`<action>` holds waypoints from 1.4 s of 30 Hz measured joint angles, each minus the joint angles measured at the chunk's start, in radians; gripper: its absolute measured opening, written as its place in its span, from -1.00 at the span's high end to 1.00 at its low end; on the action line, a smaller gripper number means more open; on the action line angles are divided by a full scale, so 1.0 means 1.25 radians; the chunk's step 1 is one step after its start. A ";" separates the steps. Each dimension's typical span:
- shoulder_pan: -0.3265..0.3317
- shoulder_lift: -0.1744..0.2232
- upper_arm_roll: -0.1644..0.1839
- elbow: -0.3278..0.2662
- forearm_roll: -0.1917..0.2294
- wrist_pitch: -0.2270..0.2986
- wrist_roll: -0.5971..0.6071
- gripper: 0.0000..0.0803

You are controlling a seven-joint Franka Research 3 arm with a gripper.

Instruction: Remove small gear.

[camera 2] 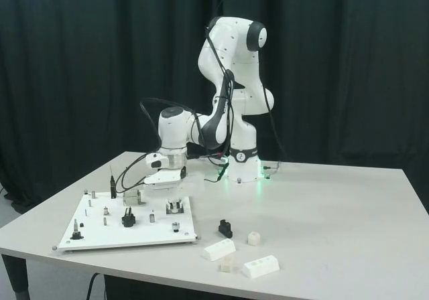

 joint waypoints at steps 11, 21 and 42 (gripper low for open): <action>-0.001 0.000 0.000 0.004 -0.001 -0.011 -0.018 0.66; -0.003 0.000 0.001 0.009 -0.004 -0.021 0.025 0.66; -0.004 0.001 0.003 0.011 -0.004 -0.023 0.017 0.66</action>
